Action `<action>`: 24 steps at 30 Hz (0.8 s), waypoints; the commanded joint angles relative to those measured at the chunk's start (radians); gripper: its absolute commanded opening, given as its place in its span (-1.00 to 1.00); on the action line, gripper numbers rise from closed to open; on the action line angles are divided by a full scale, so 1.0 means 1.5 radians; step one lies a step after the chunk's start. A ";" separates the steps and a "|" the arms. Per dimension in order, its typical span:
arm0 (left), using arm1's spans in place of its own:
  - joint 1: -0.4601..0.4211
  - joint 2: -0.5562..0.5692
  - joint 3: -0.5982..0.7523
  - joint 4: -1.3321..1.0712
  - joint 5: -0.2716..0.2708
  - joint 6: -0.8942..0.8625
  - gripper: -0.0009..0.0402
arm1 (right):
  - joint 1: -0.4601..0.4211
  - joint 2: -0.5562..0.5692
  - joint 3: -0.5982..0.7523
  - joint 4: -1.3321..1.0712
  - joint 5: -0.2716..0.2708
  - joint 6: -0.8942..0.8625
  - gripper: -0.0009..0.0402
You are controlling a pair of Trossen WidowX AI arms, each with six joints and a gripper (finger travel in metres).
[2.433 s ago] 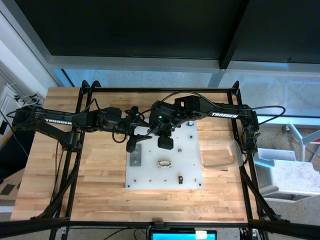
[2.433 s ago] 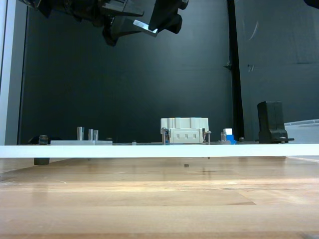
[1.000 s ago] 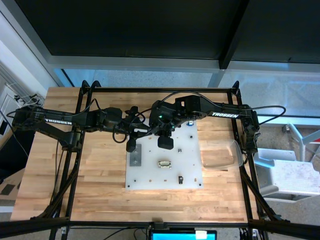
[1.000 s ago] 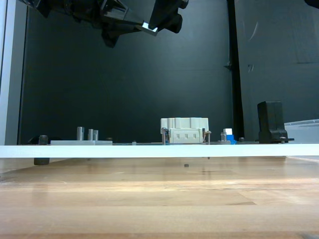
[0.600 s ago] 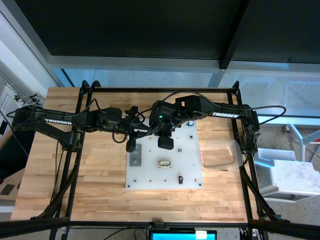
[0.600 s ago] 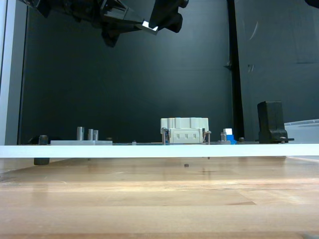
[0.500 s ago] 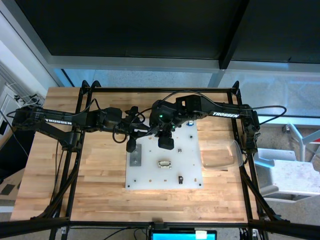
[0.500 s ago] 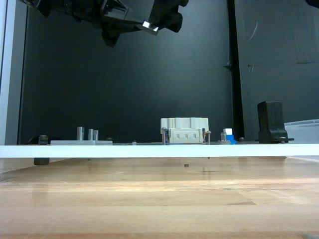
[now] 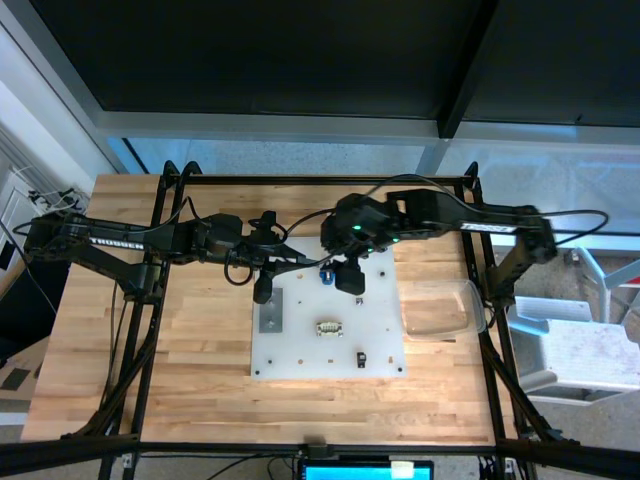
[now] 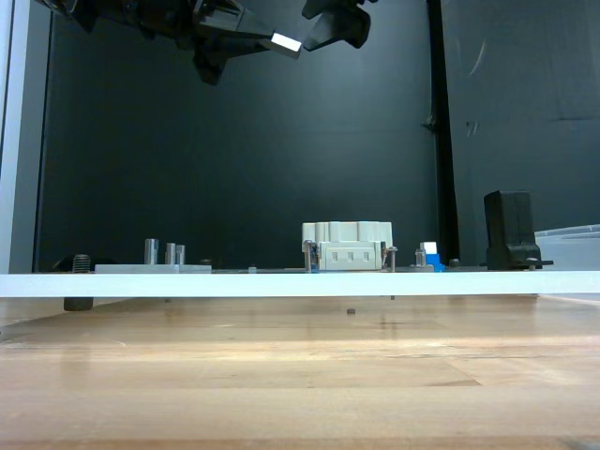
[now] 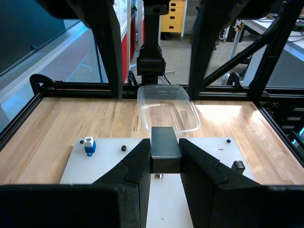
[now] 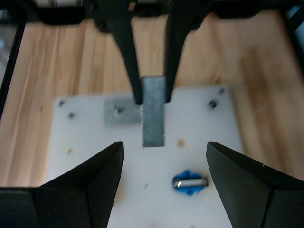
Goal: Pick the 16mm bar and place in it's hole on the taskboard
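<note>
Clearance: my left jaws pinch the 16mm bar (image 10: 286, 42) high above the taskboard (image 9: 300, 350), probably for carrying; my right jaws hang spread beside it.

left gripper (image 11: 165, 142): its matt black plastic fingers are clamping the 16mm bar (image 12: 153, 114) high above the taskboard (image 9: 300, 352).
right gripper (image 12: 164, 153): its matt black fingers are standing apart just beside the bar.
16mm bar: is looking like dull grey metal.
taskboard: is showing smooth white plastic.
surface (image 9: 200, 370): is showing pale wood with a slight sheen.
bin (image 11: 164, 87): is showing clear glossy plastic.
</note>
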 commanded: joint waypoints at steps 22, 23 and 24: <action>0.001 0.000 0.001 0.173 -0.030 -0.002 -0.89 | 0.003 -0.204 -0.456 0.727 0.001 0.009 0.19; 0.001 0.000 0.001 0.180 -0.030 -0.002 -0.89 | 0.003 -0.204 -0.461 0.735 0.001 0.006 0.19; 0.001 0.000 0.001 0.188 -0.030 -0.002 -0.89 | 0.003 -0.204 -0.465 0.747 0.001 0.006 0.19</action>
